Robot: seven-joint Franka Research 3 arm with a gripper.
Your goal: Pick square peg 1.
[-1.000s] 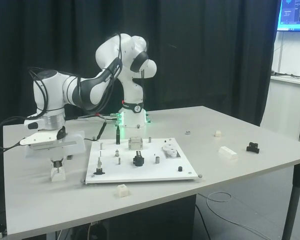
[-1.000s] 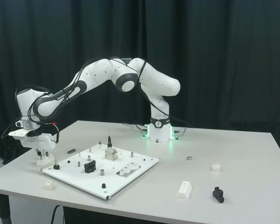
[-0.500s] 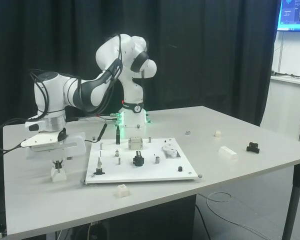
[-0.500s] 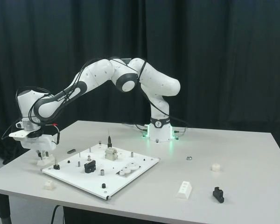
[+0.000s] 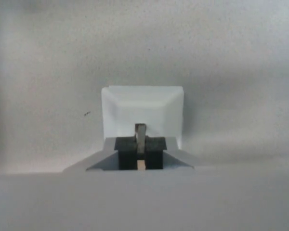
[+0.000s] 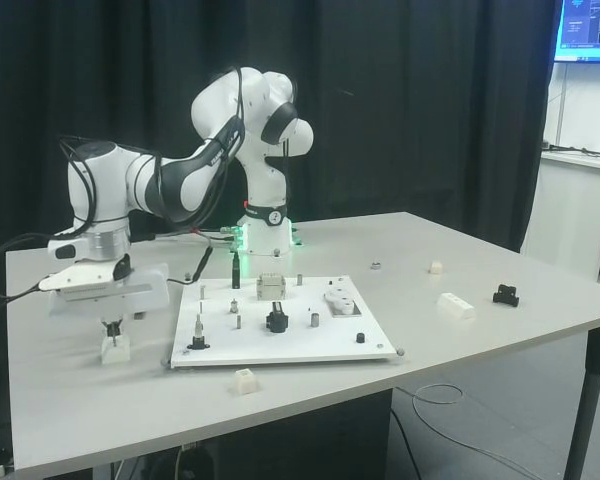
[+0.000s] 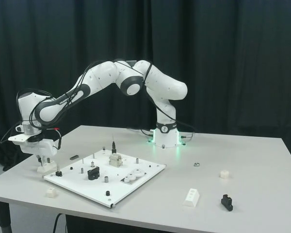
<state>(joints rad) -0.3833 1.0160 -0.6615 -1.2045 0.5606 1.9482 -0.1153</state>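
One gripper point(image 5: 141, 166) holds square peg 1 point(image 5: 140, 137) tight between its two black fingers point(image 5: 127, 153).
Wrist view: the peg hangs over a white block point(image 5: 142, 111). Room views: the gripper point(image 6: 109, 328) sits just above that block point(image 6: 114, 347), beside the white board point(image 6: 280, 335).

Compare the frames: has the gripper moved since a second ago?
Yes. In the first room view the gripper has risen slightly, leaving a wider gap above the white holder, which stays put on the table.

I see the board point(image 6: 280, 345) lying on the table point(image 6: 480, 340) before the arm's base point(image 6: 263, 232). The peg holder point(image 6: 115, 347) sits on the table just beside the board's edge, under the gripper point(image 6: 110, 327).
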